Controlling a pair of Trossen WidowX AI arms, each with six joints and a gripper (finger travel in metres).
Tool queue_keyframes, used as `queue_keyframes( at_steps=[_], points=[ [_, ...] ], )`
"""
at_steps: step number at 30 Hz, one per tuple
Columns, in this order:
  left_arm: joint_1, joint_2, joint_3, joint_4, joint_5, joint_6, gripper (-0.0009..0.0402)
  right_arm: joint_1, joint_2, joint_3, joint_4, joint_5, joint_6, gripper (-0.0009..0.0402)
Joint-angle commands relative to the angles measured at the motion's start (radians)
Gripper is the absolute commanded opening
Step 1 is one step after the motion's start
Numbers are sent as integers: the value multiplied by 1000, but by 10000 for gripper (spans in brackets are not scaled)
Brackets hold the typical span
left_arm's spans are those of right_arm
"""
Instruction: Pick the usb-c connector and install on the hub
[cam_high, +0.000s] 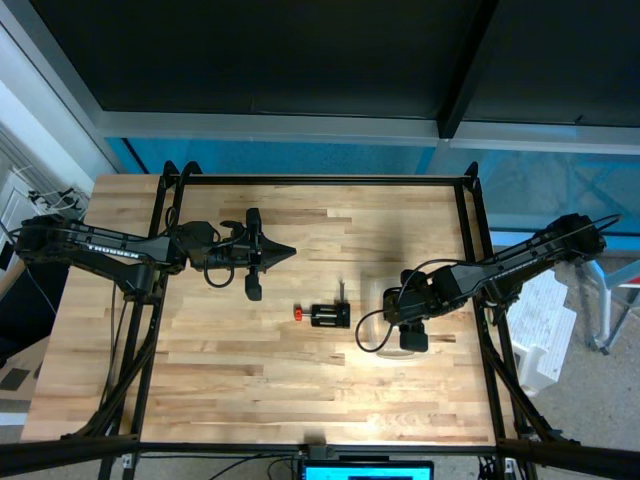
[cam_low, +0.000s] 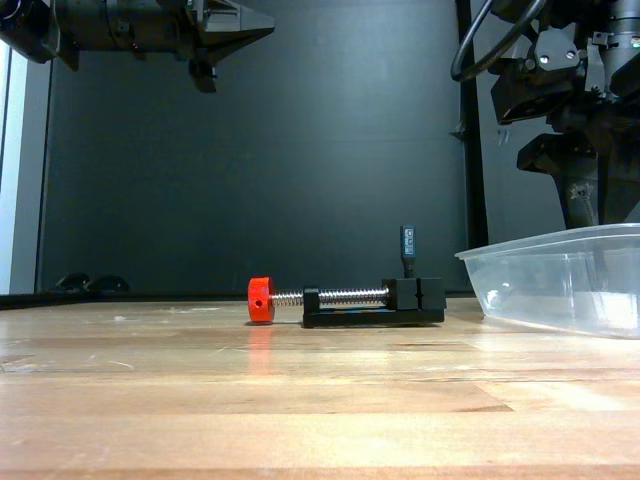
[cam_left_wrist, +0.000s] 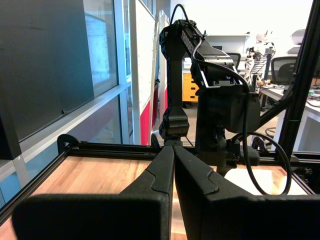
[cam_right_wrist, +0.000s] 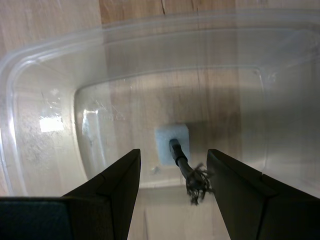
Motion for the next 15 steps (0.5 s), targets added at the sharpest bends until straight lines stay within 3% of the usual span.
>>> queue_keyframes(
  at_steps=[1, 15],
  points=[
    [0, 0, 0, 0, 0, 0, 0, 0, 0, 0, 3, 1, 0, 184],
    [0, 0, 0, 0, 0, 0, 0, 0, 55, -2, 36, 0, -1, 184]
  ],
)
